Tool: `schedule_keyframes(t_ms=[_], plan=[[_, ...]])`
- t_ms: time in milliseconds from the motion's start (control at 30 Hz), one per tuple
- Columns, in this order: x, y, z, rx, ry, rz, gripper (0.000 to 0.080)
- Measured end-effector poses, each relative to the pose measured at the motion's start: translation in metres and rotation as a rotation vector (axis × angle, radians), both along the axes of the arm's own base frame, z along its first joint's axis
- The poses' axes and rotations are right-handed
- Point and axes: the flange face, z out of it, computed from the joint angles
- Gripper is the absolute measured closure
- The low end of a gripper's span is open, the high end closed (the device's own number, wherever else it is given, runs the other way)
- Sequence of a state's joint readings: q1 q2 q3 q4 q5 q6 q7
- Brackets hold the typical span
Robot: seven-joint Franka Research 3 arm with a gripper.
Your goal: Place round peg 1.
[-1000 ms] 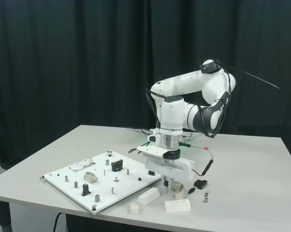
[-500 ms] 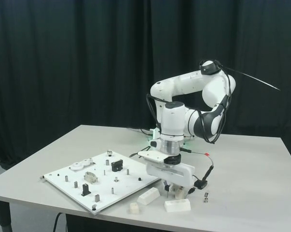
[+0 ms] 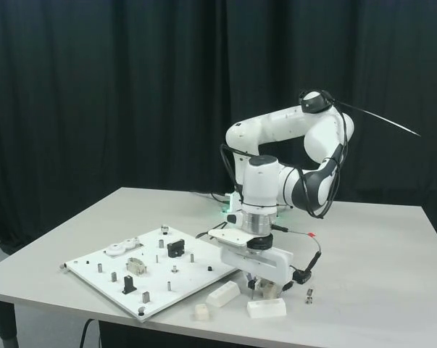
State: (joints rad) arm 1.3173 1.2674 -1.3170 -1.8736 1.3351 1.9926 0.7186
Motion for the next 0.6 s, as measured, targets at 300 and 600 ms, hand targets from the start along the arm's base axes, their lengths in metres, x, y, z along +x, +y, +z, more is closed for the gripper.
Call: schedule_keyframes(t_ms=[300, 600], plan=[[0.0006, -0.0010, 0.0004, -0.002, -0.005, -0.004, 0.0441], [0.0010, -0.0018, 0.0022, -0.003, -0.007, -0.005, 0.0143]])
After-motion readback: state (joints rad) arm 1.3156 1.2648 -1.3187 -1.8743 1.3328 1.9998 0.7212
